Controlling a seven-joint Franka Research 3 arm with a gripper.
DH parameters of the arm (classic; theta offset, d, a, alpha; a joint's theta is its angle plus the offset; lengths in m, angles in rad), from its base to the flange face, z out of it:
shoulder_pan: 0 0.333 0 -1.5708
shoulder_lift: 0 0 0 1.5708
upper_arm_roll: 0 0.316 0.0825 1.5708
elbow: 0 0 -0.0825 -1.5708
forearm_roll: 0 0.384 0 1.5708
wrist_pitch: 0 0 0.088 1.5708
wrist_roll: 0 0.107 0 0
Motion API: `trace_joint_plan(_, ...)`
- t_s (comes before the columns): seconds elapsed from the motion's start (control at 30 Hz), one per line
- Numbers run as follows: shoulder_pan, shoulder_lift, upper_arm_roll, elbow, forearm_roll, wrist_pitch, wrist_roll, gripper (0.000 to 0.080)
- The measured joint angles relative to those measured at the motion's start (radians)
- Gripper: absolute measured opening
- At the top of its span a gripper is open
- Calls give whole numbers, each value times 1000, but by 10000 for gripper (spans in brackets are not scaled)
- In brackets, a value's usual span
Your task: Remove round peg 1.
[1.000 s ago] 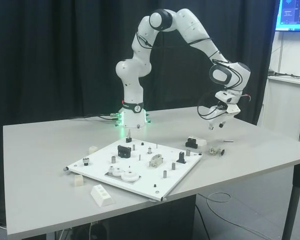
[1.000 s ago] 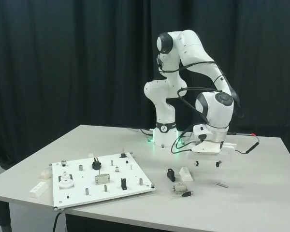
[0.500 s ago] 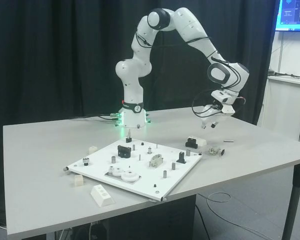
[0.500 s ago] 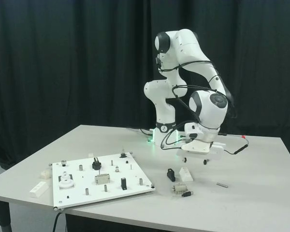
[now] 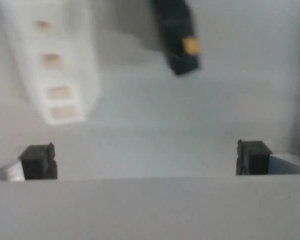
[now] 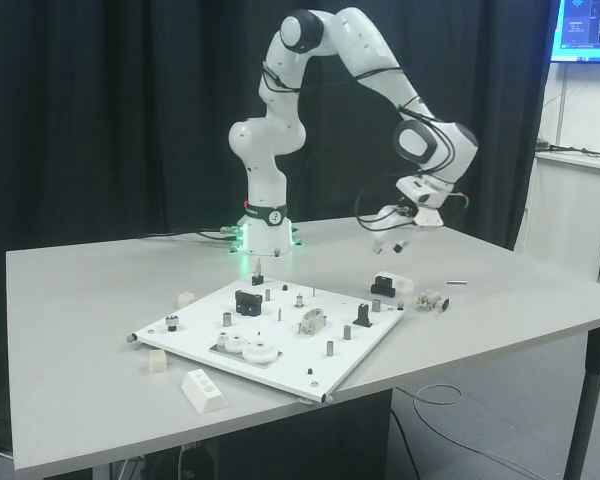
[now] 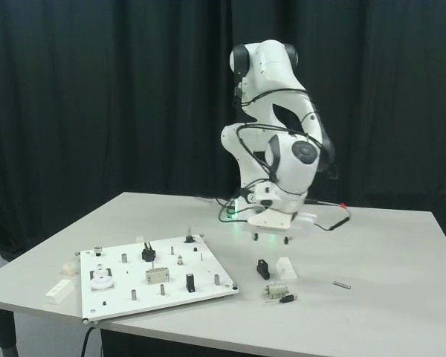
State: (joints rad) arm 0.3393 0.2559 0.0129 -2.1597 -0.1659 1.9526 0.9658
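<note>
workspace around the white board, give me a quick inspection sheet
surface: grey table, the arm bolted on it
job's things: white board holding upright pegs and small fixtures; which one is round peg 1 cannot be told
clutter: small pin, black part, white block and connector lying off the board; white block near the front edge
grippers: gripper open and holding nothing, in the air above the black part and white block, short of the board
cables: cable looped at the wrist
surroundings: black curtain; screen
</note>
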Motion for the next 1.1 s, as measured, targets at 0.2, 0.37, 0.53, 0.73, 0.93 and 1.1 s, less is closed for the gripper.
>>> trace_joint_plan(0.2, -64, -53, 0, -61, -30, 12, -39, 800)
trace_joint_plan(0.37, -111, -92, 0, -108, -48, 46, -66, 800)
trace_joint_plan(0.53, -155, -122, -1, -147, -58, 86, -106, 800)
trace_joint_plan(0.73, -207, -142, -6, -180, -58, 134, -161, 800)
trace_joint_plan(0.93, -246, -148, -22, -197, -57, 177, -191, 800)
trace_joint_plan(1.1, -271, -148, -40, -200, -55, 203, -209, 800)
